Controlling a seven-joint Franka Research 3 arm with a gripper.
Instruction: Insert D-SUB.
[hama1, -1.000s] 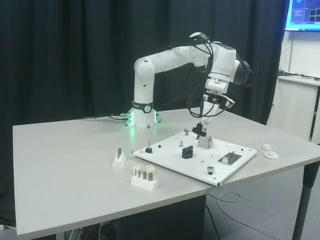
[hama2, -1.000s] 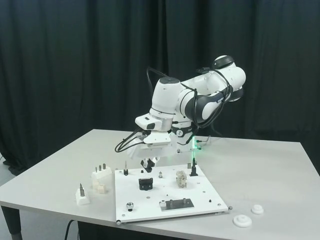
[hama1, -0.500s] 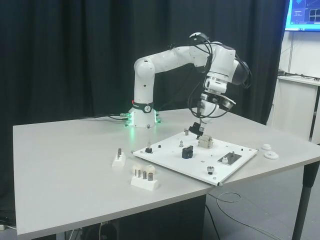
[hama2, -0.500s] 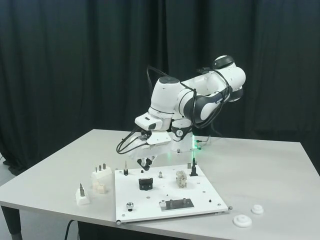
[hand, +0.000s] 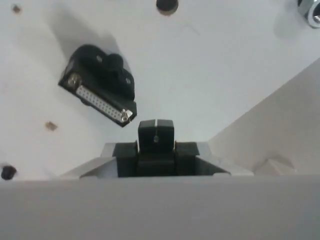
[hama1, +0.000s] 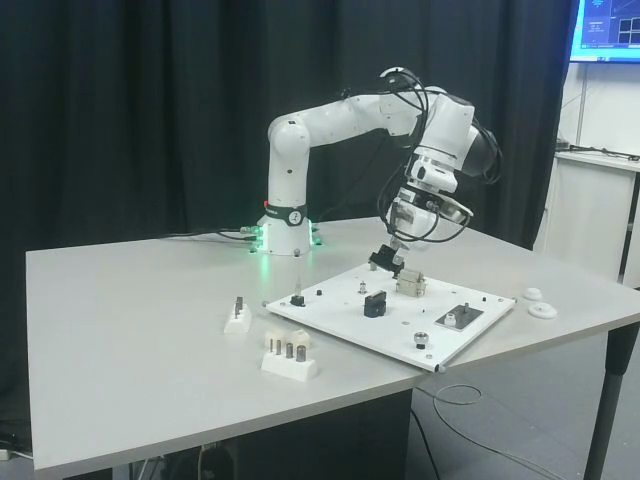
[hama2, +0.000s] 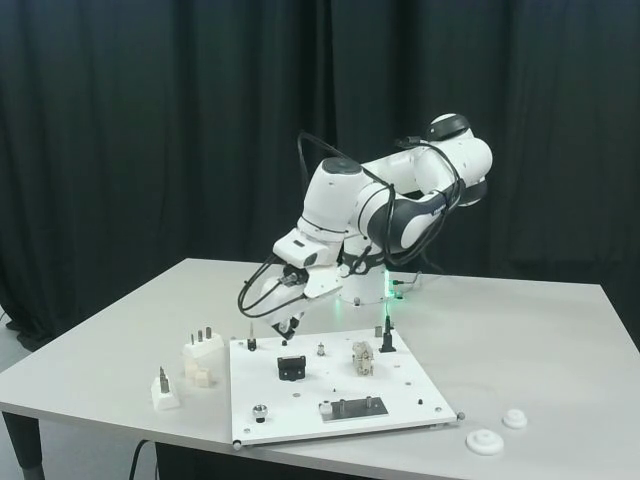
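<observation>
The D-SUB socket (hand: 100, 92) is a black housing with a row of pin holes, fixed on the white board (hand: 210, 75). It also shows as a small black block (hama1: 375, 302) (hama2: 291, 367) near the board's middle. My gripper (hand: 156, 150) is shut on a small black plug (hand: 156, 132), held tilted above the board. In the room views the gripper (hama1: 386, 259) (hama2: 289, 325) hangs a little above and behind the socket, apart from it.
On the board stand a grey metal connector block (hama1: 411, 285) (hama2: 362, 358), a black post (hama2: 387, 340), a flat metal fixture (hama1: 460, 318) and a nut (hand: 310, 12). White holders with pegs (hama1: 290, 352) (hama1: 238, 312) sit beside the board. Two white discs (hama2: 485, 440) lie at the table edge.
The wrist has tilted and the gripper with the black plug has swung away from the grey metal block toward the black socket's side of the board.
</observation>
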